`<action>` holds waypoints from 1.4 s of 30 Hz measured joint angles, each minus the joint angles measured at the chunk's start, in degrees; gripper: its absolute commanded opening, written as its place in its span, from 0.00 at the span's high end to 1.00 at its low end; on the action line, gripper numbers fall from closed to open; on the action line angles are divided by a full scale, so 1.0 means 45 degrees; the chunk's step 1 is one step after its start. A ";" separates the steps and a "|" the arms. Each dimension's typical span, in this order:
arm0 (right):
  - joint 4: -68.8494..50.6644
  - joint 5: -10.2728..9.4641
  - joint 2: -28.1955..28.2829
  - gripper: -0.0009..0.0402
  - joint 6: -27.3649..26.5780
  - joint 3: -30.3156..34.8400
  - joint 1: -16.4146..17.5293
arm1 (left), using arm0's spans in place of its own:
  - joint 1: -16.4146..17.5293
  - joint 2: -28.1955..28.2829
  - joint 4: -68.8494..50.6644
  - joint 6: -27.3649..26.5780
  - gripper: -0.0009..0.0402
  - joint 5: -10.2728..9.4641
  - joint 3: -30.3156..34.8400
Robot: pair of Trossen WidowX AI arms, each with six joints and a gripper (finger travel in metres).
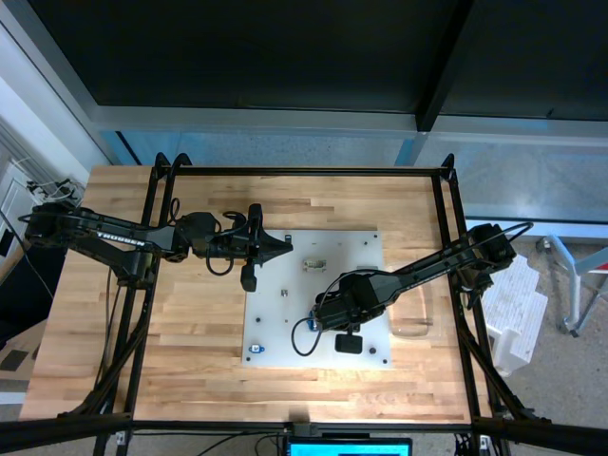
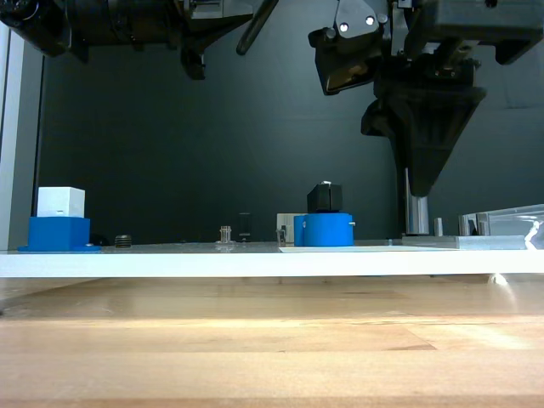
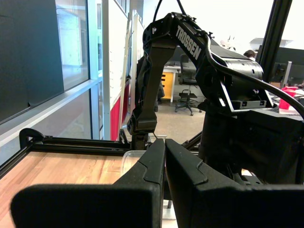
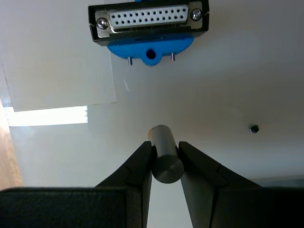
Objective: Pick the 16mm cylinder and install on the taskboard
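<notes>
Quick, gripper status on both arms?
Left gripper: shut, empty, raised over the far-left part of the taskboard.
Right gripper: shut on the 16mm cylinder, over the taskboard.

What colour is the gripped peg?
Peg: silvery grey, best in right wrist view, held by right gripper over the board. Left gripper hovers apart.

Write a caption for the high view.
Right hand, shut on the 16mm cylinder, hangs over the taskboard; left hand, shut and empty, parked above its far-left corner.
</notes>
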 measured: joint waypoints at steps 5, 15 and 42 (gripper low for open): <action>0.0194 -0.0005 0.0000 0.95 0.0029 -0.0180 0.0005 | 0.0000 0.0000 0.0000 0.0000 0.98 0.0005 0.0000; 0.0350 0.0000 0.0000 0.95 0.0039 -0.0364 0.0029 | 0.0000 0.0000 0.0000 0.0000 0.98 0.0005 0.0000; 0.0583 0.0000 -0.0029 0.95 0.0199 -0.0520 0.0117 | 0.0000 0.0000 0.0000 0.0000 0.98 0.0005 -0.0005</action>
